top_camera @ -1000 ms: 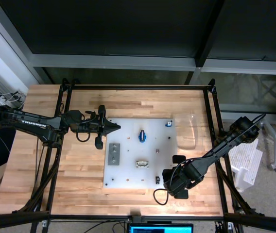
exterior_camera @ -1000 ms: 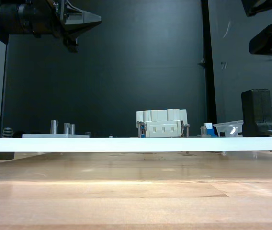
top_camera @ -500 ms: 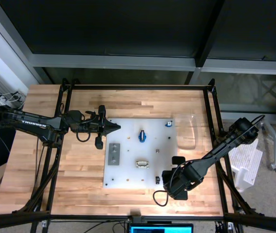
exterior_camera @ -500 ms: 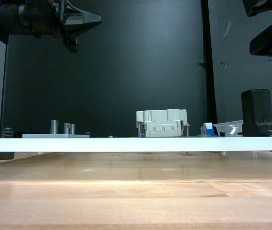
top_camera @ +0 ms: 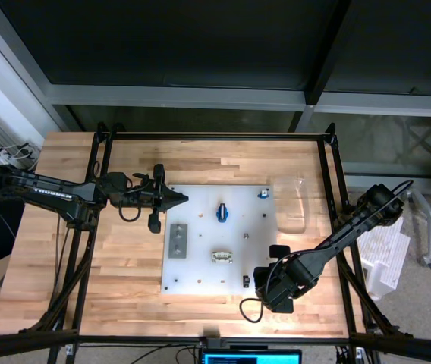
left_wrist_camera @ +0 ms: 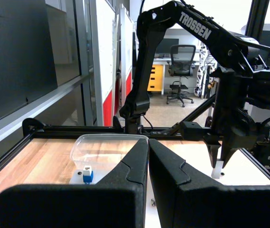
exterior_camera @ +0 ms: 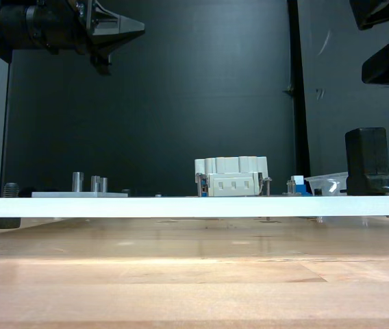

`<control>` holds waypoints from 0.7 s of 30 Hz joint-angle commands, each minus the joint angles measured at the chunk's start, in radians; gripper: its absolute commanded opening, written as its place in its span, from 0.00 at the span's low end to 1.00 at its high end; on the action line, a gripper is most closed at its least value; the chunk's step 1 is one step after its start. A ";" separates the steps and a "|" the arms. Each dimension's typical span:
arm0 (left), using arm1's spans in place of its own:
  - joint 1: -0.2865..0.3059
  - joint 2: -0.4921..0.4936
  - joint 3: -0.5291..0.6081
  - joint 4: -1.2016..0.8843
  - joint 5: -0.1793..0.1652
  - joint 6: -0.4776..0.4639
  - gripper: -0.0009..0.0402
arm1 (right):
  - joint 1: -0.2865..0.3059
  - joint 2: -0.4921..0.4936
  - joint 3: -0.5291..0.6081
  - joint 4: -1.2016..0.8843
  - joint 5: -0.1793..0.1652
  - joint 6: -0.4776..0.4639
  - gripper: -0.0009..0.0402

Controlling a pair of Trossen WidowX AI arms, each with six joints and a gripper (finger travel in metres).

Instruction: Pick the 16mm bar and install on taskboard

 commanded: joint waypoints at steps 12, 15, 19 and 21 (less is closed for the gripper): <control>0.000 0.000 0.000 0.000 0.000 0.000 0.02 | 0.000 -0.001 -0.009 0.021 0.001 0.000 0.04; 0.000 0.000 0.000 0.000 0.000 0.000 0.02 | 0.000 -0.001 -0.009 0.021 0.001 0.000 0.04; 0.000 0.000 0.000 0.000 0.000 0.000 0.02 | 0.000 -0.001 -0.013 0.029 0.001 0.000 0.04; 0.000 0.000 0.000 0.000 0.000 0.000 0.02 | 0.000 -0.001 -0.016 0.035 0.001 0.000 0.04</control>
